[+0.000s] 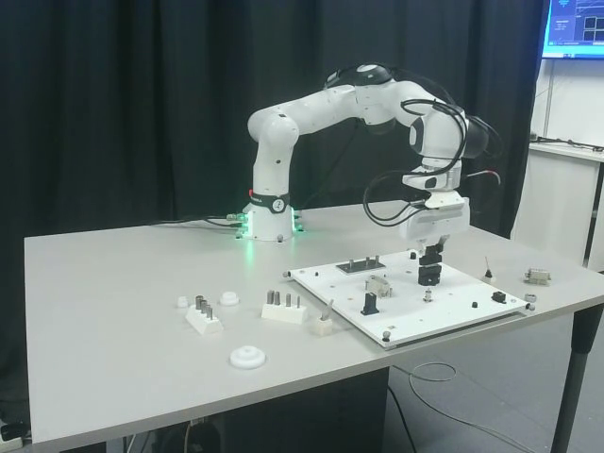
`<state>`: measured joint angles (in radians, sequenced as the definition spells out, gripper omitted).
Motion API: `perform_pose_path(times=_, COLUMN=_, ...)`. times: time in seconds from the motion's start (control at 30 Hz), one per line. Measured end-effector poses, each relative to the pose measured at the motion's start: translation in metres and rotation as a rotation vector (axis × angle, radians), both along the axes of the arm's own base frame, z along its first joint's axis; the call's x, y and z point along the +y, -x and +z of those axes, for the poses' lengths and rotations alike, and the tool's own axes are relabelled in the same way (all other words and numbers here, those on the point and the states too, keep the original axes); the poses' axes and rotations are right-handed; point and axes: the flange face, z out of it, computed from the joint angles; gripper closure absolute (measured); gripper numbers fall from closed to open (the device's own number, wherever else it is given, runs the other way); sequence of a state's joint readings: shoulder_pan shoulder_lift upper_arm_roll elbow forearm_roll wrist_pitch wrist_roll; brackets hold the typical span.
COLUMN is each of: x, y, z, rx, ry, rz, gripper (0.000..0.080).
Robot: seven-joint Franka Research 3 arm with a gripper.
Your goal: Insert D-SUB.
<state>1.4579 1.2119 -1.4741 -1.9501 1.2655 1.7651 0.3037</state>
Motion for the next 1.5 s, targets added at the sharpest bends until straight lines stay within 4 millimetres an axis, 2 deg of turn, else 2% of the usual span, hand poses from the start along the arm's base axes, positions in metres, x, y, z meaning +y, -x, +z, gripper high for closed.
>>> perform_pose_path(times=0.63, x=0.0001, y=-0.0007, z=0.0001, rx=-0.003, ry=-0.003, rz=-0.06, gripper=0.0421)
perform_pose_path(times=1.5, x=-0.0002, y=-0.005, z=0.0004, rx=-0.011, ry=-0.001, rz=-0.058, gripper=0.0421)
